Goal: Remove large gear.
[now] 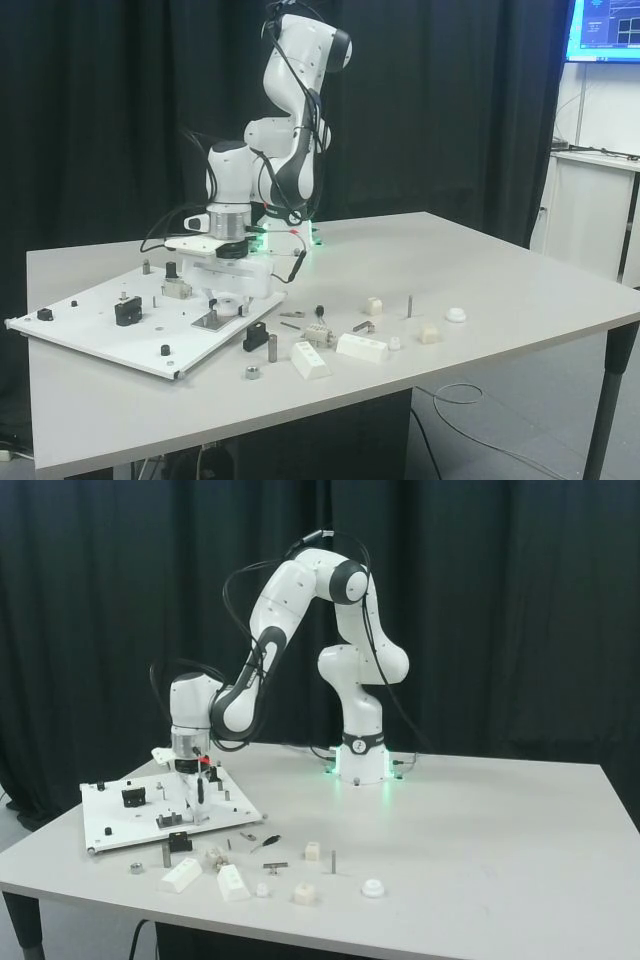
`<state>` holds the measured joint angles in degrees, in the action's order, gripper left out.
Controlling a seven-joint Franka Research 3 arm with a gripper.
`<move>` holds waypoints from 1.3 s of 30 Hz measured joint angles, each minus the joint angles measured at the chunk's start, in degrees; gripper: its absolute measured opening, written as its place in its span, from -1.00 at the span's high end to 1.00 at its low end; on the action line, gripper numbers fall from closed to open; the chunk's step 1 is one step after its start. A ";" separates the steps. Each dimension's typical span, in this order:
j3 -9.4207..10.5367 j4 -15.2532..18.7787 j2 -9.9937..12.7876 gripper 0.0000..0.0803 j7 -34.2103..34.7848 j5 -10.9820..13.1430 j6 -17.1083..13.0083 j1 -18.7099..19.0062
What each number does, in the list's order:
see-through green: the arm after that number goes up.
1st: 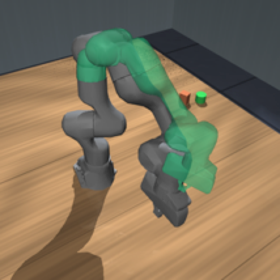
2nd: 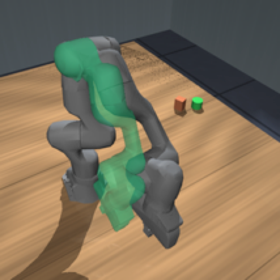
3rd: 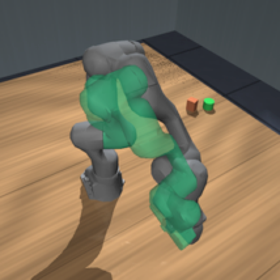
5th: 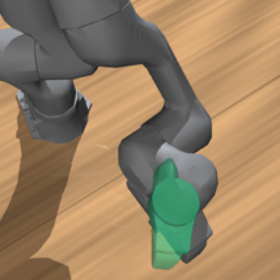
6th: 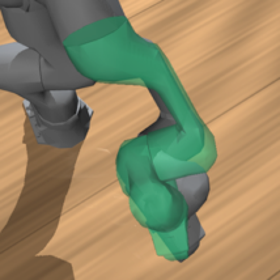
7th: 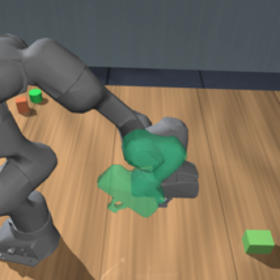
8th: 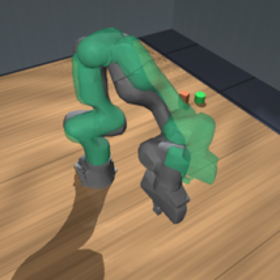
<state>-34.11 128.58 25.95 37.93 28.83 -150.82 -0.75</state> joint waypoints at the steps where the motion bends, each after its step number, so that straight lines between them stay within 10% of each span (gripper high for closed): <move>1: 0.00 -0.05 0.00 -0.49 -0.17 0.00 0.12 -0.03; 39: -1.06 -1.57 -1.04 -0.49 -1.71 -2.46 4.58 -0.01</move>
<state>-35.17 127.01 24.91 36.22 26.37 -146.24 -0.75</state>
